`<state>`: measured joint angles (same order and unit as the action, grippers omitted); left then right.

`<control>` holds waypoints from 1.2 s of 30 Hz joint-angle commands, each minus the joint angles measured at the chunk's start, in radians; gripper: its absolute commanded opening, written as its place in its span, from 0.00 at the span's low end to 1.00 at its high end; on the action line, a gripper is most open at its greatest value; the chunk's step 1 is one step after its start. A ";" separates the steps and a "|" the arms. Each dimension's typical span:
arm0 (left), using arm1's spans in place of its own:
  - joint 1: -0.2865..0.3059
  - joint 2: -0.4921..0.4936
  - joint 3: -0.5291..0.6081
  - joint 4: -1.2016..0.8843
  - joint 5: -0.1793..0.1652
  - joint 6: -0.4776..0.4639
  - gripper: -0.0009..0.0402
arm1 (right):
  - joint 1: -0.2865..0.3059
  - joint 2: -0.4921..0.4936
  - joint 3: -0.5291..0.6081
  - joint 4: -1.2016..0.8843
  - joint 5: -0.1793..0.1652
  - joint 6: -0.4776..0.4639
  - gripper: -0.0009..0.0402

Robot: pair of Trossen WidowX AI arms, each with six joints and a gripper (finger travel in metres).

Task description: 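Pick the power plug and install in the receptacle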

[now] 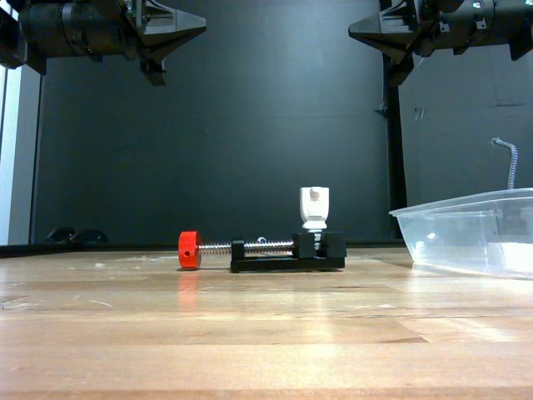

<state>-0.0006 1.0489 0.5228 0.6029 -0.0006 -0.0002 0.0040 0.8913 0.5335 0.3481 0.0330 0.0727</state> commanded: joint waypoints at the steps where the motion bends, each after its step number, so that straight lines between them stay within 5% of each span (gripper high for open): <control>1: 0.000 0.000 0.000 0.000 0.000 0.000 0.02 | 0.001 0.000 0.000 0.002 0.000 -0.006 0.02; 14: 0.001 0.000 0.000 0.000 0.000 0.000 0.02 | 0.003 -0.009 0.023 -0.051 0.000 0.004 0.02; 36: 0.001 0.000 0.000 0.000 0.000 0.000 0.02 | 0.063 -0.205 0.291 -1.073 -0.010 0.037 0.02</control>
<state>-0.0002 1.0489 0.5228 0.6029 -0.0010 -0.0002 0.0597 0.6857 0.8074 -0.6762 0.0204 0.1051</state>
